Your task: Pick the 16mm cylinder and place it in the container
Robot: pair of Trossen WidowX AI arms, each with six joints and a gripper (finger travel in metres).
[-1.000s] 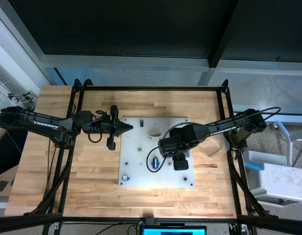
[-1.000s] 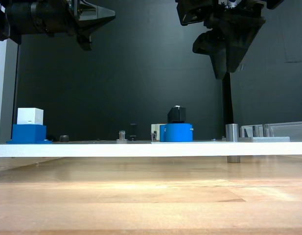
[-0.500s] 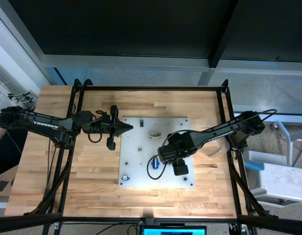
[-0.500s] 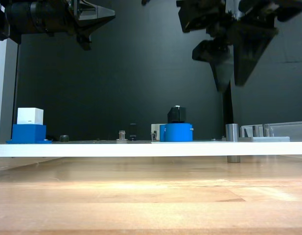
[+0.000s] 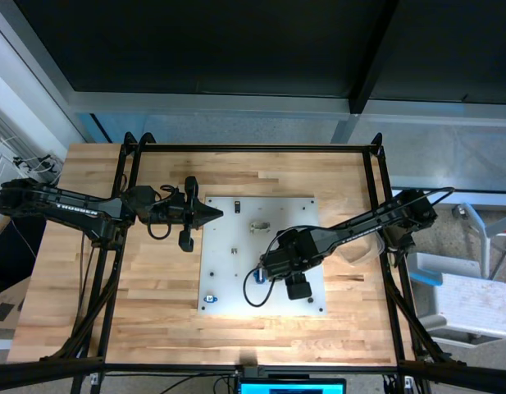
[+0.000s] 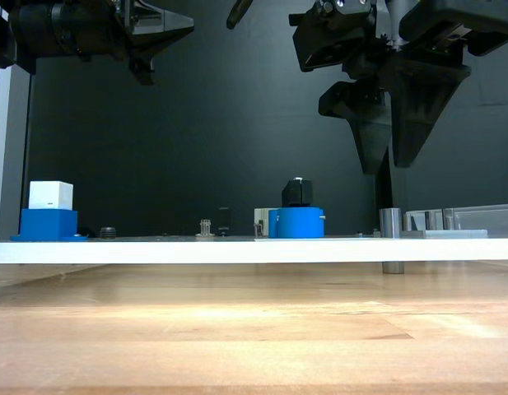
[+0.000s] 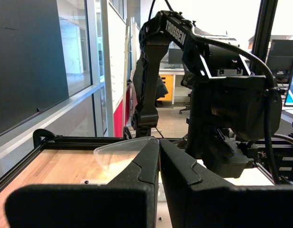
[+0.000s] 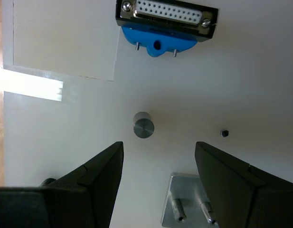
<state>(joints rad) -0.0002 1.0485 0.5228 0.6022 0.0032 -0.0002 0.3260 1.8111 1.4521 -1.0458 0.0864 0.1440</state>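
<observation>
Right gripper (image 8: 158, 145) spread wide, hovering above 16mm cylinder (image 8: 143, 127) upright on board (image 8: 260, 95) | left gripper (image 5: 210, 212) parked, fingers together | container (image 5: 361, 253) beside board | risk: cylinder off-centre between fingers, descent may clip or topple it.

Room round 16mm cylinder (image 8: 143, 127): open on every side, drop from above free.
Right gripper (image 8: 159, 147) hangs over cyl w/ fingers (image 8: 96, 183) spread wide, one each side, bare white board (image 8: 65, 47) beneath both; low view shows clear air btwn tips and cyl top. Closest obstacle: metal bracket (image 8: 189, 209) w/ two pins, near cyl, just beside one finger. Small black screw (image 8: 224, 133) near cyl lies flat. D-sub connector (image 8: 165, 16) on blue mount is well apart from cyl. Blue round mount (image 6: 296, 222) w/ black block stands apart from cyl. Container (image 5: 359, 248) sits off board, right of cyl, partly under right arm. Left gripper (image 5: 213, 212), fingers together, is high over board's left edge, well apart from cyl.
</observation>
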